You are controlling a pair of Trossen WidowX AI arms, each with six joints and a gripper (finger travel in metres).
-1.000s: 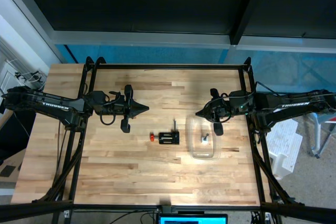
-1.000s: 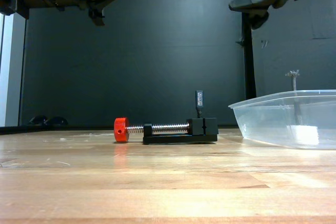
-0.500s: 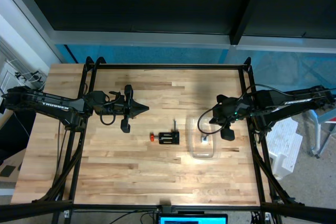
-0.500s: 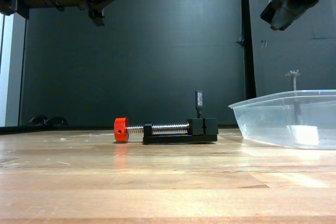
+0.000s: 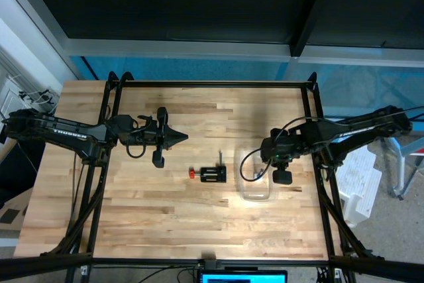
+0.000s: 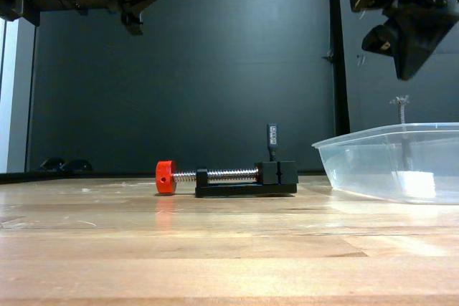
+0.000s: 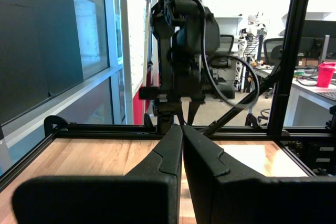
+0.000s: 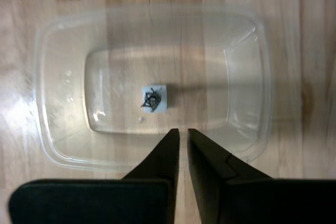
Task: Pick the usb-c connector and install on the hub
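Note:
The usb-c connector [image 8: 154,98], a small white block with a dark wire stub, lies free on the floor of the clear plastic tray [image 8: 247,66]; the low view shows it too [image 6: 414,183]. The hub [image 6: 272,136] stands upright, clamped in a small black vise [image 5: 212,174] with a red knob. My right gripper [image 8: 182,132] points straight down above the tray's rim [image 5: 273,164], shut and holding nothing, well above the connector. My left gripper [image 5: 184,137] hovers high over the table's left half, level and shut [image 7: 182,129], with nothing in it.
A black frame [image 5: 212,84] runs round the wooden table [image 5: 165,210]. The vise [image 6: 237,177] sits just left of the tray [image 6: 387,155]. A loop of the right arm's cable [image 5: 248,167] hangs over the tray.
The right gripper has swung from pointing level to the left to pointing down over the tray, and has come lower. The left arm and the connector have not moved.

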